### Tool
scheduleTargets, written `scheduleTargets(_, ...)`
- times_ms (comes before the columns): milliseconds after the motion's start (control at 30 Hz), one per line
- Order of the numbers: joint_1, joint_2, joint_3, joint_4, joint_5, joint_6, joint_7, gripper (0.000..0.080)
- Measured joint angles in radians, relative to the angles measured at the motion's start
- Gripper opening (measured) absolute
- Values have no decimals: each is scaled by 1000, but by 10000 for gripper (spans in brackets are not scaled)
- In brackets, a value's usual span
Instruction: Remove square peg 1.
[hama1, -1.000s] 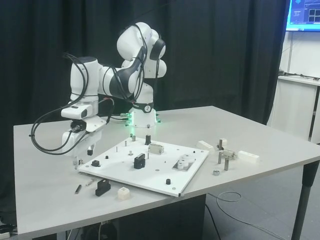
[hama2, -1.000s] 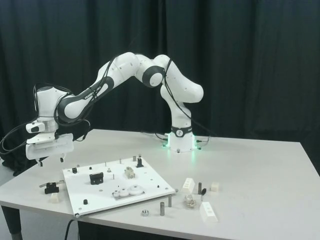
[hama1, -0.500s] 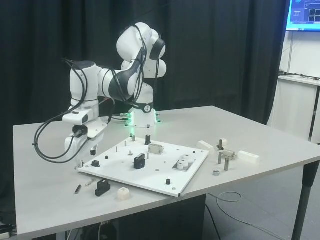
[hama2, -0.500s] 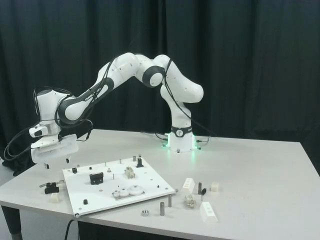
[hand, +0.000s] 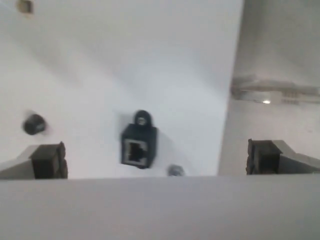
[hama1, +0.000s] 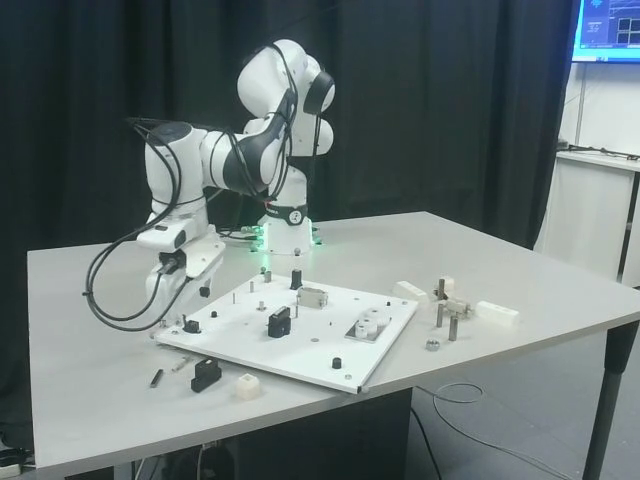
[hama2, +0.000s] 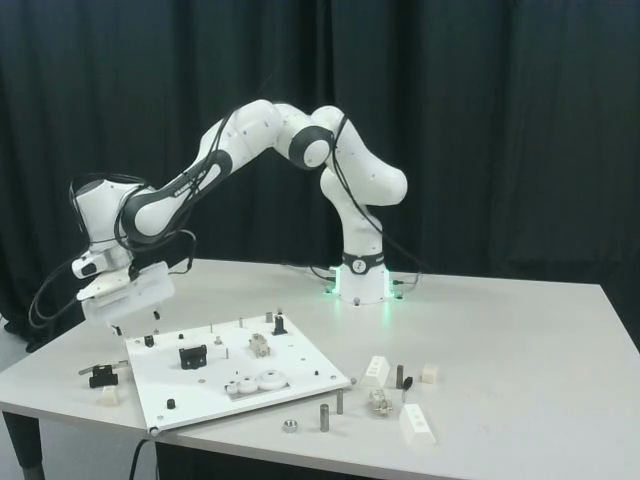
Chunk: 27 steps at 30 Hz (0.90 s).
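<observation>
One white board (hama1: 300, 335) lies on the grey table (hama1: 90, 300) before black curtains (hama2: 500, 120).

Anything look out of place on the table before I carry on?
Several loose parts lie off the white board: a black piece and a white block beside its near corner, plus white blocks and metal pegs scattered on the table. Nothing looks spilled or broken.

On the grey table (hama1: 90, 300) lies a white board (hama1: 320, 345) that carries a black block (hama1: 278, 322) and white gears (hama2: 258, 381). Behind it hangs a black curtain (hama2: 500, 120).
</observation>
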<state>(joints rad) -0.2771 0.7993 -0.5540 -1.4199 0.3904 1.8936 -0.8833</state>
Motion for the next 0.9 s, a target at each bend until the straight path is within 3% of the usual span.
scheduleTargets(467, 101, -123, -58, -192, 0, 10, 3, 800)
scheduleTargets(900, 185, -219, -103, -349, -2, 96, 9, 800)
